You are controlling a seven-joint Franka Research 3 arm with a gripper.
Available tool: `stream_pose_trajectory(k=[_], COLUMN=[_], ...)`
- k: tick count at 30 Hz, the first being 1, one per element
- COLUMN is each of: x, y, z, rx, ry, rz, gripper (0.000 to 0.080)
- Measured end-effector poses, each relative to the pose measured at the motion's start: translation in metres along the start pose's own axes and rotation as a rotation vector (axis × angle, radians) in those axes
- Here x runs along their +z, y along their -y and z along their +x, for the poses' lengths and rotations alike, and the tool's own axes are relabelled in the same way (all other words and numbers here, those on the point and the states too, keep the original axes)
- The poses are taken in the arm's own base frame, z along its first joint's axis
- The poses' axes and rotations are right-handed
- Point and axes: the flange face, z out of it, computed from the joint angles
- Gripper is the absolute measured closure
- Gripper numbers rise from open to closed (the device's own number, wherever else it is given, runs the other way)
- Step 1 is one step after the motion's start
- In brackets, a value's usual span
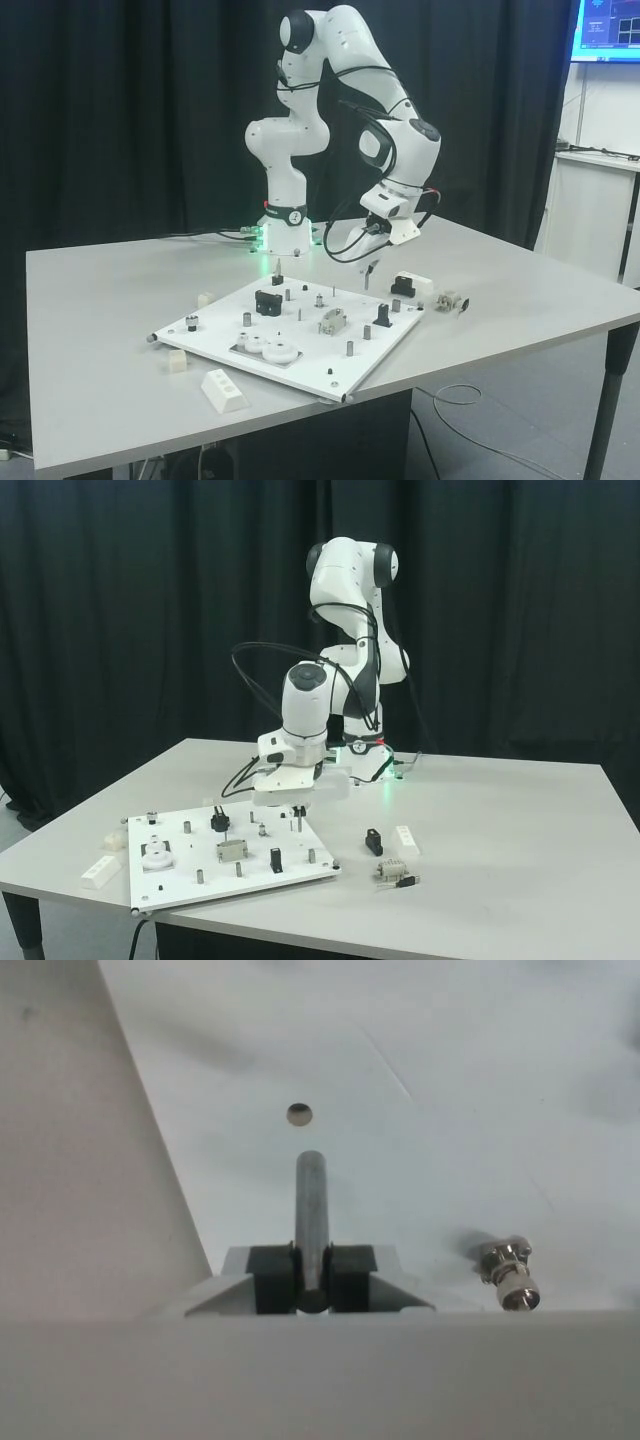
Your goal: Place round peg 2.
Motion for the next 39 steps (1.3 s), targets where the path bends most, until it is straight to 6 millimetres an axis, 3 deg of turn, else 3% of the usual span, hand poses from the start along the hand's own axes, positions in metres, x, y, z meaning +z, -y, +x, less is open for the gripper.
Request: stream_pose_trajectory(k=[10,19,26,39], x=[0.003,0.009,0.002,-0.026], y=[0.004,0.022,0.047,0.114], z=[-0.003,-0.018,-0.033,-0.073], rx=[-0.006,0.014,0.049,0.128], ry=[0.008,0.063,0.079,0.05], rz=[0.0,0.003,0.018,0.044], gripper=[0.0733,0.0733,0.0733,0.0733])
